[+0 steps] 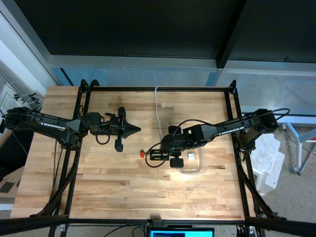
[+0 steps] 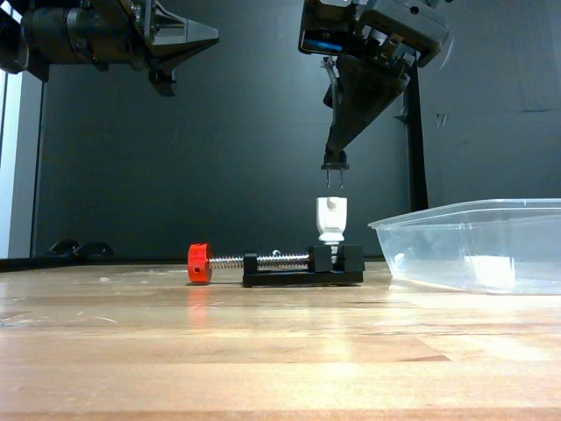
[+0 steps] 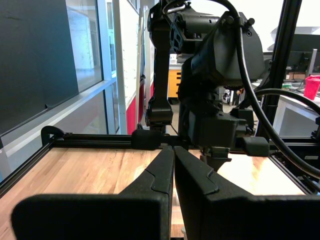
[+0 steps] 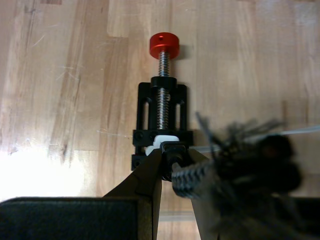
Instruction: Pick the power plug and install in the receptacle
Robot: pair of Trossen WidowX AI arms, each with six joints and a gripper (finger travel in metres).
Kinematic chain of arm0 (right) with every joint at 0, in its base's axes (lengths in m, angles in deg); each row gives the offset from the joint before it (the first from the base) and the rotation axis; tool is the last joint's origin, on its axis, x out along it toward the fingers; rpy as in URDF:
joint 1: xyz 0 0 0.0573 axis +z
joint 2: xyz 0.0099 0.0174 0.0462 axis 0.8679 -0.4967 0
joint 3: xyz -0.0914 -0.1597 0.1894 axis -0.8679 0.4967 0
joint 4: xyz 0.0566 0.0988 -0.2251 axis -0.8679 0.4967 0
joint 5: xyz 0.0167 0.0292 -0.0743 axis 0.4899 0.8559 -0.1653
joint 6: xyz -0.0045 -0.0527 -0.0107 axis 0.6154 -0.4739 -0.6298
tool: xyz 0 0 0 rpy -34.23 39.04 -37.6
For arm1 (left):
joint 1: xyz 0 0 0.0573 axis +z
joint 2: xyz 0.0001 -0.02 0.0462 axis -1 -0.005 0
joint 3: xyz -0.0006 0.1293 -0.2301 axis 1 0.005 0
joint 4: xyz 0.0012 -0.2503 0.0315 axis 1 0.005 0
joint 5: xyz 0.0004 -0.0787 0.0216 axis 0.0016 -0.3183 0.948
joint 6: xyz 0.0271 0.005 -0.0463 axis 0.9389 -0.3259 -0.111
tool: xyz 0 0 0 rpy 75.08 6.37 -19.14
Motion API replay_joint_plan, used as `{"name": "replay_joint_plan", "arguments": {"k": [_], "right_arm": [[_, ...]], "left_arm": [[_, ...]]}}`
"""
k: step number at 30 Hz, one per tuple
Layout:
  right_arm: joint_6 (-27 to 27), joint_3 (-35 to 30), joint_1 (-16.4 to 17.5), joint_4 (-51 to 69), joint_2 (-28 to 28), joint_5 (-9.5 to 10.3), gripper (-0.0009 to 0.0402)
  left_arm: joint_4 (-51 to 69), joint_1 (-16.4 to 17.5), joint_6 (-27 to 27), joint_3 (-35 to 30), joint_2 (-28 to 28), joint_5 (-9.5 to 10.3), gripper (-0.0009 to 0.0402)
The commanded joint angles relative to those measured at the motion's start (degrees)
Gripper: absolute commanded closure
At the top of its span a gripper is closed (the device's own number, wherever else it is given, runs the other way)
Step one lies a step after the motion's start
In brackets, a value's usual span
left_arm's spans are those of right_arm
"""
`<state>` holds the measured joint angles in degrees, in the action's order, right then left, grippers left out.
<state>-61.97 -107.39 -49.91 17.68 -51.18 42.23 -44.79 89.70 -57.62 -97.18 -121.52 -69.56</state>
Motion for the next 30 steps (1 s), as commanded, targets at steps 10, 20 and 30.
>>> {"name": "replay_joint_plan", "arguments": {"k": [10,20,30], "right_arm": [[0.00,0.09,0.07,-1.38,-1.79,0.24,0.0393],[0.00,0.09,0.07,-0.31,-1.77,0.13,0.0393],[-0.04,0.11,0.07,-0.39,-1.77,0.15,0.0393]], "left_arm": [[0.00,0.02,0.00,-0.02,0.00,0.00,0.0393],[0.00,0.02,0.00,-0.02,0.00,0.00,0.0393],[-0.02,0.00,0.00,-0.02,0.00,0.00,0.0393]]}}
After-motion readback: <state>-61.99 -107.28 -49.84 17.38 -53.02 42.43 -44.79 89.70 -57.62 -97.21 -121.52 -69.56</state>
